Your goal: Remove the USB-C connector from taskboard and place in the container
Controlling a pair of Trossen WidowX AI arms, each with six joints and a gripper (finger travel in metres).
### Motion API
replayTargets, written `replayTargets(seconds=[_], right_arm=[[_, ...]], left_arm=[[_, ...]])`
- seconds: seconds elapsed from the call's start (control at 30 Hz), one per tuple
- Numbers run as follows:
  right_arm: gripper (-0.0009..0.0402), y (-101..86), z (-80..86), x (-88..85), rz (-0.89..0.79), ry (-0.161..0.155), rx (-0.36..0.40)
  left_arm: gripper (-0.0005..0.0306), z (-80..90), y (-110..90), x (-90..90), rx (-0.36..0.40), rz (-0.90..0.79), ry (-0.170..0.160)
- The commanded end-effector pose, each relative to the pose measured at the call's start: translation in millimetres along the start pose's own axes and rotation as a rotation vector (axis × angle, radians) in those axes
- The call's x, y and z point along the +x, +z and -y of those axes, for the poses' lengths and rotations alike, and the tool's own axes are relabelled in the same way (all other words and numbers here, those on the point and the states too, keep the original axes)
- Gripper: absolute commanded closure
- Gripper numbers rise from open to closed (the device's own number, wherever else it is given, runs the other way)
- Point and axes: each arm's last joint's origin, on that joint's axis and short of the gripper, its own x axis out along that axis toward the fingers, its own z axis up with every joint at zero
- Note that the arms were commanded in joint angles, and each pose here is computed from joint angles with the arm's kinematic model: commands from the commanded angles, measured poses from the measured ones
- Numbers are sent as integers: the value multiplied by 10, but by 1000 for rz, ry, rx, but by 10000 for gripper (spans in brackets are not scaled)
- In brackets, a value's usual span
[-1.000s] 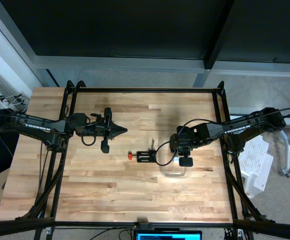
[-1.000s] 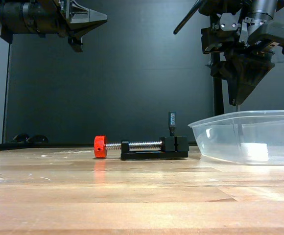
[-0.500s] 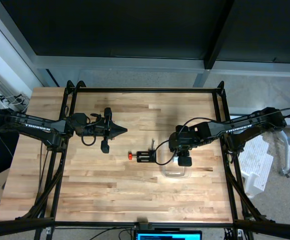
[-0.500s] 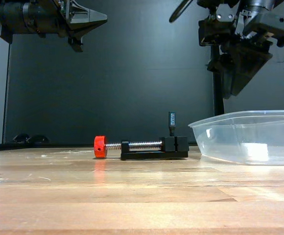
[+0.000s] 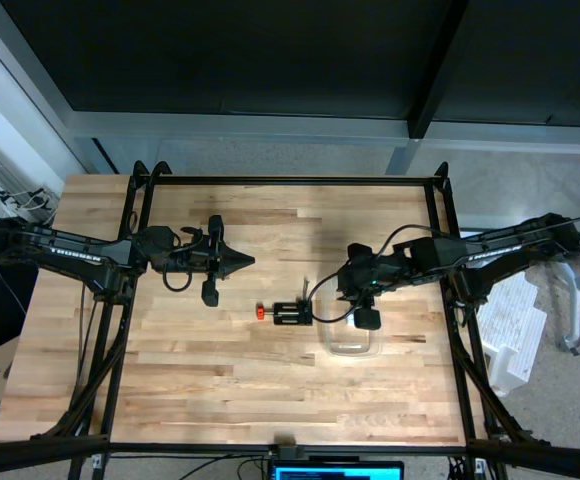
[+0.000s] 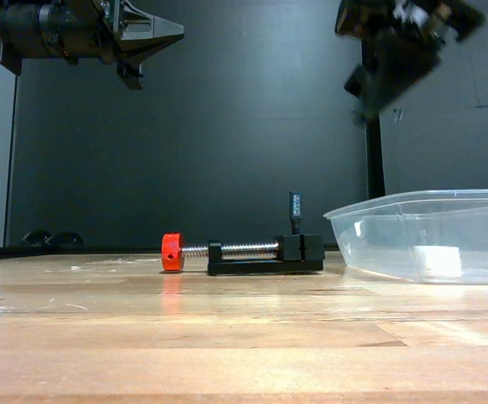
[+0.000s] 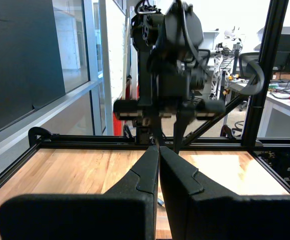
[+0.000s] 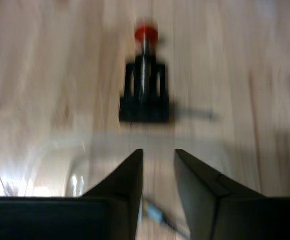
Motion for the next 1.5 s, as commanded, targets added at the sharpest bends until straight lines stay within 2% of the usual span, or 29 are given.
replayTargets(seconds=[0.03,0.07,0.17,0.3,0.4,0.5,0.7,0.83,1.27,1.5], right_arm=[[380,55,23,-76,110,4,8],[396,67,42,-95,155,4,13],[386,68,119,-130,273,-7,24],[395,65,212,-175,379,-20,39],[393,74,248,-210,457,14,22],[393,88,284,-241,536,16,15],[393,69,385,-265,701,-16,28],[393,38,413,-259,757,-35,36],[393,-65,457,-220,861,-48,49],[393,-161,453,-199,900,-44,52]], left_arm=[[300,-1,1,1,0,0,0],[300,0,1,1,0,0,0],[300,0,1,1,0,0,0],[300,-1,1,1,0,0,0],[300,0,2,0,0,1,0],[300,0,1,1,0,0,0],[300,-1,1,1,0,0,0],[300,0,1,1,0,0,0],[300,-1,1,1,0,0,0],[300,-1,1,1,0,0,0]])
